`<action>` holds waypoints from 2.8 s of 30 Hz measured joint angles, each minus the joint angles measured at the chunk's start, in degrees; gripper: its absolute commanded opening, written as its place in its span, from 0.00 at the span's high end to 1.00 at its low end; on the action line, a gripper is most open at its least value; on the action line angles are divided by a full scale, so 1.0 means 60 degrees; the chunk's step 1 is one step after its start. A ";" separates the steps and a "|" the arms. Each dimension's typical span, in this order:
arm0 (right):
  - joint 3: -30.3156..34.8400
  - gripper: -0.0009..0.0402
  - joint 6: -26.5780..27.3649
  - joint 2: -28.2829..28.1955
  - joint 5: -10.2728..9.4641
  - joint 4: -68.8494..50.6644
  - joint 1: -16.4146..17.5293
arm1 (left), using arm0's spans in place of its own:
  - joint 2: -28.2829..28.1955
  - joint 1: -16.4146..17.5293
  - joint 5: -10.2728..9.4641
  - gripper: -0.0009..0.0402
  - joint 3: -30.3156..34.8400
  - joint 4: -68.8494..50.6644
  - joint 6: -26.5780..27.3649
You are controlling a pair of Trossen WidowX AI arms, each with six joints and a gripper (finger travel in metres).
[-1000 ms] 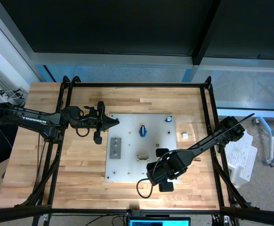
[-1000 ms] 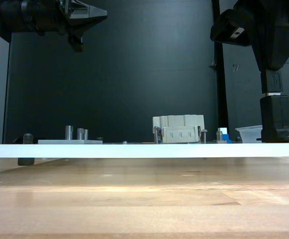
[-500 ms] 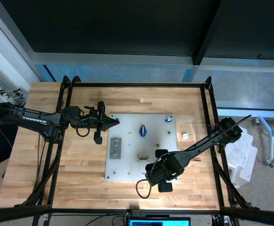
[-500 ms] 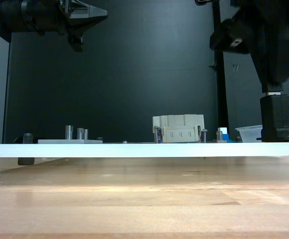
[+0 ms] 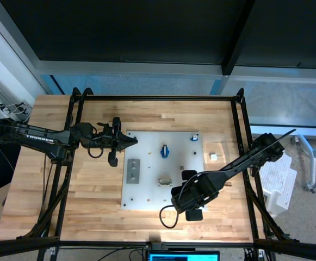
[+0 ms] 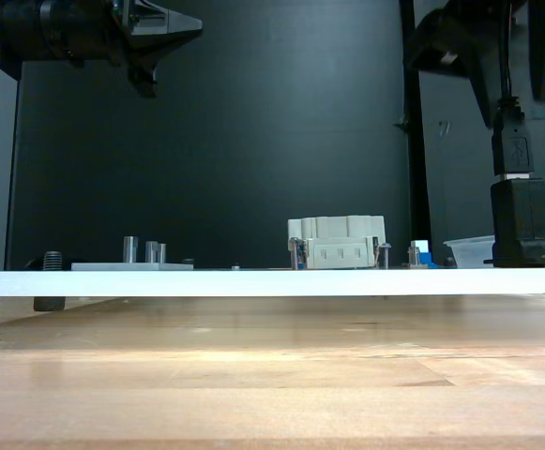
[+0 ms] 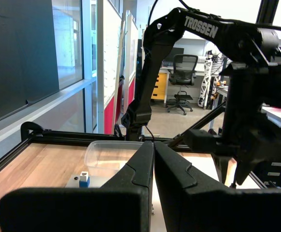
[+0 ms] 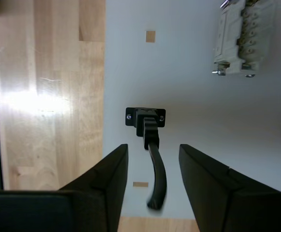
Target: Pick the USB connector and install on taskboard
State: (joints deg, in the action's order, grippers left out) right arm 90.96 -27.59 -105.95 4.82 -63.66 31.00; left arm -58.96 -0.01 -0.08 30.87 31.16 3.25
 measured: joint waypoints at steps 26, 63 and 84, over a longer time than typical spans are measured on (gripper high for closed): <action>-0.0208 0.54 0.0554 0.1450 0.0033 -0.0321 -0.0364 | 0.0000 0.0000 0.0004 0.98 0.0000 0.0004 0.0000; -0.4721 0.98 0.3708 0.6419 0.0572 0.4656 -0.4120 | 0.0000 0.0000 0.0000 0.98 0.0000 0.0000 0.0000; -0.7617 0.98 0.4193 0.7705 -0.1064 1.1304 -0.5322 | 0.0000 0.0000 0.0000 0.98 0.0000 0.0000 -0.0004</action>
State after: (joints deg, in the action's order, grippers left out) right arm 45.25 -2.44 -59.72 -1.56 4.16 -0.93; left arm -58.96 -0.01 -0.08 30.87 31.16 3.22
